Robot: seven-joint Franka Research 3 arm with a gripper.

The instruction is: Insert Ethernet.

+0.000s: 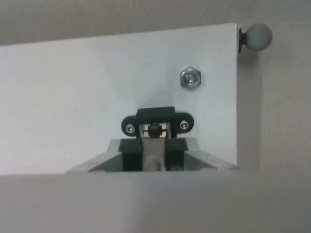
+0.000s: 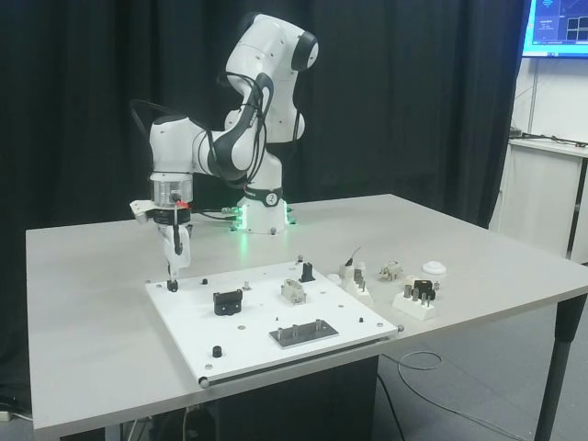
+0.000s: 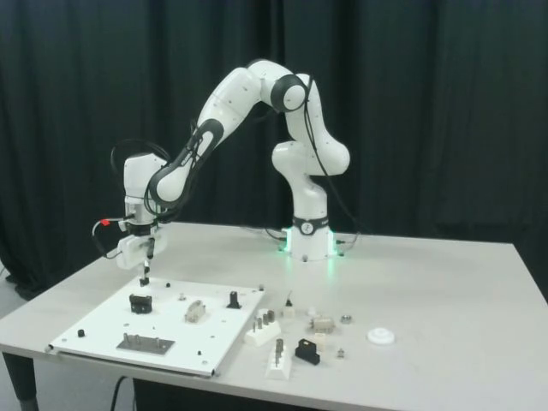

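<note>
Black curtains (image 2: 413,101) hang behind my grey desk (image 2: 83,276). My tool (image 2: 173,276) pinches the Ethernet plug (image 1: 154,145) above the white board (image 2: 266,322), near its black socket (image 1: 156,124). Only the wrist view shows this; my fingers hide the plug's sides.

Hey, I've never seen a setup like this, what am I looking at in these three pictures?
It is a white robot arm bolted on a grey table. Two pictures come from cameras in the room; the third comes from a camera on the arm's wrist, looking down.

On the table lies a white board carrying small fittings, with loose parts beside it.

The gripper hangs over the board's far corner, holding a cable plug just above a black socket.
</note>
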